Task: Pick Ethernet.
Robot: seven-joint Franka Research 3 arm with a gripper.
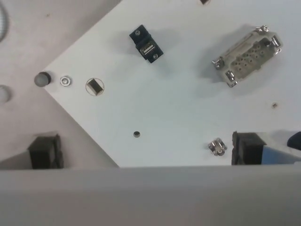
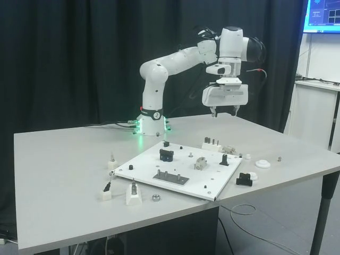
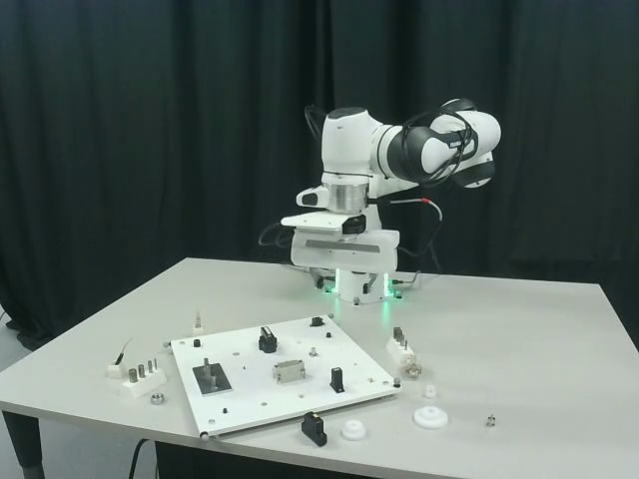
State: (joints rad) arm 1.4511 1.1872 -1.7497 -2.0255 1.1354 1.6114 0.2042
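Wrist view: black Ethernet socket (image 1: 146, 44) lies on white board (image 1: 178, 117); tool (image 1: 146, 149) fingers apart.

White, rounded arm (image 2: 175, 58) — black joint bands, green-lit base (image 2: 151, 125), thin cable (image 3: 431, 215) — boxy hand (image 2: 223, 111).

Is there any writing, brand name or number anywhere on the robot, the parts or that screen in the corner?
No text can be read.
Screen: shows lines of something, too small to read.
Robot arm: a small mark on its casing, too blurred to read.
White board and the parts on it: no labels visible.
Claw: no marking visible.
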